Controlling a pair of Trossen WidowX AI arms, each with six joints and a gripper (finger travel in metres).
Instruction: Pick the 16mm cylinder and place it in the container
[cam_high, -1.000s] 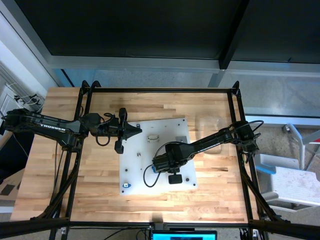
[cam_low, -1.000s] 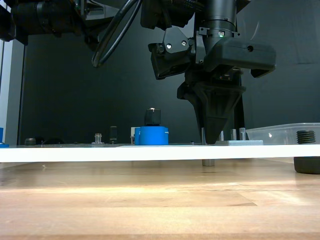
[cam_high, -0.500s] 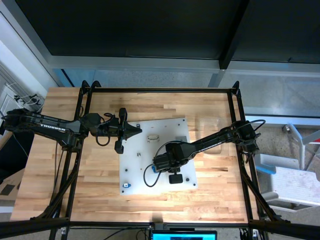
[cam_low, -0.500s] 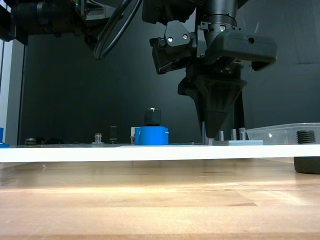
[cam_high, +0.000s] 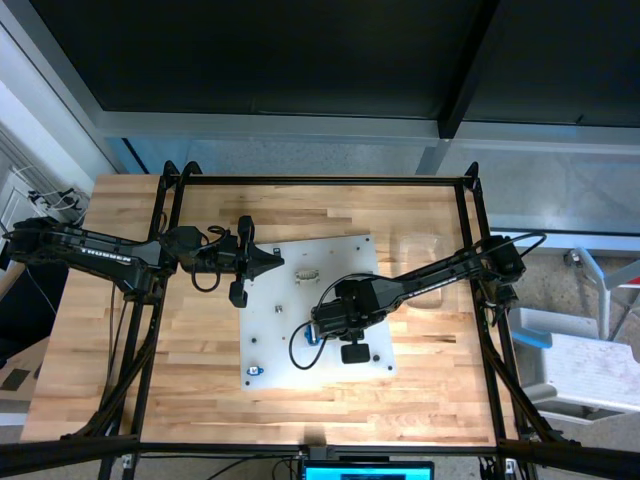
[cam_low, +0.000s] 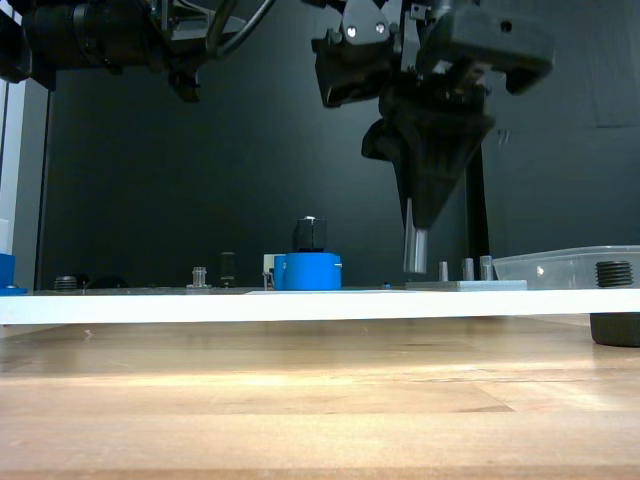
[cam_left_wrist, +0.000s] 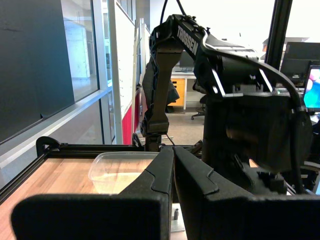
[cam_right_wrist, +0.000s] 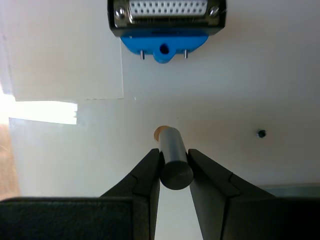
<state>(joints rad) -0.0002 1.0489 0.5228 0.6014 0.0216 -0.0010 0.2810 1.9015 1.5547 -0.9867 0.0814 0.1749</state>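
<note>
Hanging above board (cam_high: 272, 345), right gripper (cam_right_wrist: 174, 164) clamps 16mm cylinder (cam_low: 415, 251); clenched left gripper (cam_left_wrist: 173, 156) at edge.

The right gripper (cam_right_wrist: 173, 153), hanging above the white board (cam_right_wrist: 240, 90), clamps the 16mm cylinder (cam_right_wrist: 173, 160) so that its fingers (cam_right_wrist: 142, 182) cover the cylinder's sides. In the high view the same arm hides the cylinder altogether. The left gripper (cam_left_wrist: 173, 151), at the board's left edge with fingers pressed together, blocks part of the container (cam_left_wrist: 116, 169) in its own camera, and the low view's right edge cuts the container off.
</note>
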